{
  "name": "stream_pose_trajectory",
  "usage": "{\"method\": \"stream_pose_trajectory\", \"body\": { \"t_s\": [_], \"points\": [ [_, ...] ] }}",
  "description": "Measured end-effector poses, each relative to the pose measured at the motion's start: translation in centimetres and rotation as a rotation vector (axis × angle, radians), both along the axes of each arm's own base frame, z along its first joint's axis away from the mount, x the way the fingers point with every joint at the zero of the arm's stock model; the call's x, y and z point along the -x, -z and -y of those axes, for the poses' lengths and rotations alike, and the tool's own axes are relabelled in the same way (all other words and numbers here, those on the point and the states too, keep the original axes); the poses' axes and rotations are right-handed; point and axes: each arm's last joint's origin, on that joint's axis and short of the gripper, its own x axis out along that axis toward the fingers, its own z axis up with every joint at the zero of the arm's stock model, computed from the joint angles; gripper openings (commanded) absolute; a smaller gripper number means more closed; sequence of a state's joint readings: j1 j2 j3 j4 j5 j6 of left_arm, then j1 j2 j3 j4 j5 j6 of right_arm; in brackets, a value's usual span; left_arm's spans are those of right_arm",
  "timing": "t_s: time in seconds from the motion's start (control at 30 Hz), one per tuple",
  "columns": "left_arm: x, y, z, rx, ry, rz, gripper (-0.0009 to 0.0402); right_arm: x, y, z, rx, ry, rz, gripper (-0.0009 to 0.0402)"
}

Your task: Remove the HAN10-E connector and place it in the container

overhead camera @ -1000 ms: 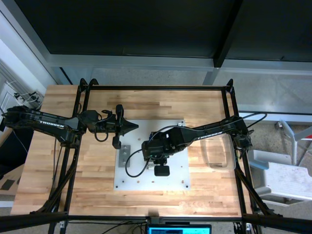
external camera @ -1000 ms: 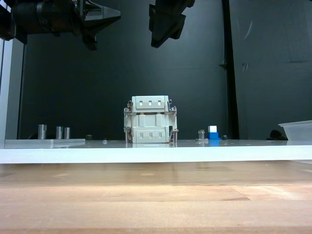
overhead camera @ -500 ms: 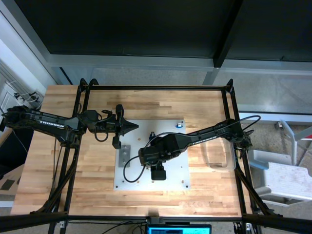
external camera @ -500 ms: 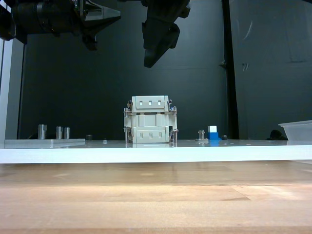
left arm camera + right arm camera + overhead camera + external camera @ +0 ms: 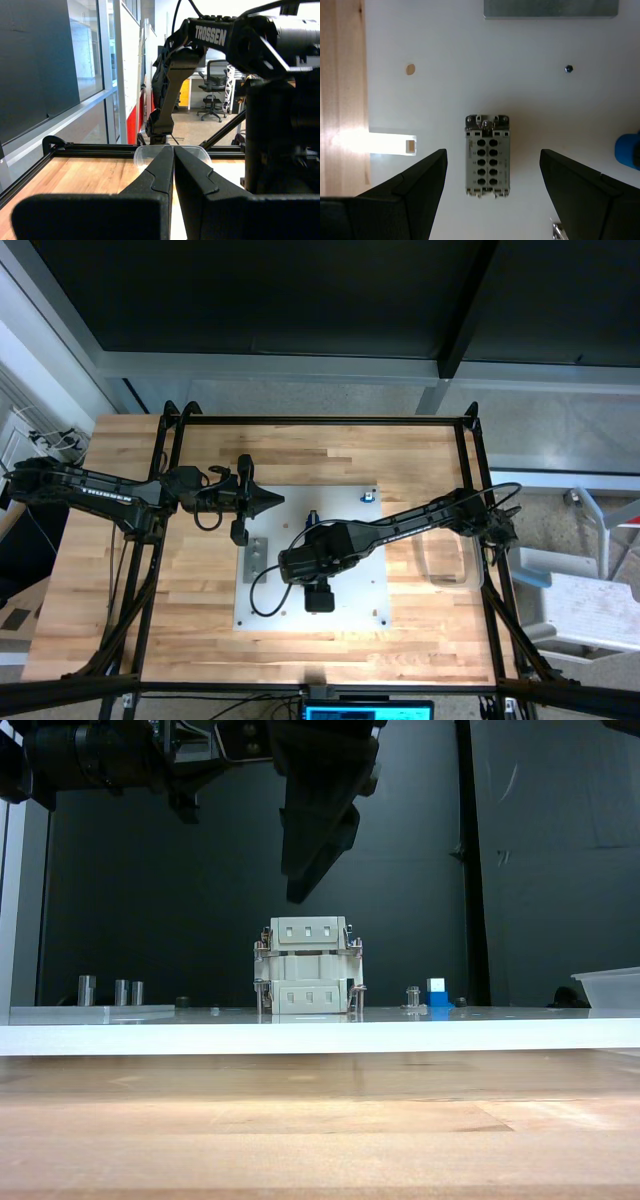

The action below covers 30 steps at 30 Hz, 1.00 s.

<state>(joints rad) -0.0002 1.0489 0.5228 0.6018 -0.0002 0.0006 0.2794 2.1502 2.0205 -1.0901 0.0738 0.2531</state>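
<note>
The HAN10-E connector (image 5: 307, 965) is a grey-beige block standing on the white board (image 5: 360, 605); the right wrist view shows its pin face (image 5: 487, 156). My right gripper (image 5: 492, 154) hangs open above it, one finger (image 5: 405, 197) on each side, clear of the block. In the low view the right gripper (image 5: 312, 850) sits well above the connector, and in the high view (image 5: 308, 562) it covers it. My left gripper (image 5: 262, 500) is shut on nothing, held high at the board's far-left edge. The clear container (image 5: 450, 555) stands right of the board.
A small blue upright connector (image 5: 368, 496) stands near the board's far edge. A flat grey metal plate (image 5: 254, 558) lies at the board's left side, with short metal posts (image 5: 110, 991) there. A black frame (image 5: 320, 421) surrounds the wooden table.
My right gripper has swung left and toward the near edge and dropped lower, ending over the connector. The left arm has stayed still.
</note>
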Motion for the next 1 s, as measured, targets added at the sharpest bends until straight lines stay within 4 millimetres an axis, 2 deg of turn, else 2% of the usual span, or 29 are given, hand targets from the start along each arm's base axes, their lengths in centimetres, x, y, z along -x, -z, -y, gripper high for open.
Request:
{"method": "stream_pose_trajectory", "body": {
  "t_s": [0.57, 1.0],
  "points": [
    [0.0, 0.0, 0.0, 0.000, 0.000, 0.000, 0.0000, -0.9, 2.8, -0.3, 0.019, -0.001, -0.062, 0.0259],
    [0.0, 0.0, 0.0, 0.000, 0.000, 0.001, 0.0000, -0.7, 3.0, -0.3, 0.013, -0.014, -0.088, 0.0232]
  ]
}}
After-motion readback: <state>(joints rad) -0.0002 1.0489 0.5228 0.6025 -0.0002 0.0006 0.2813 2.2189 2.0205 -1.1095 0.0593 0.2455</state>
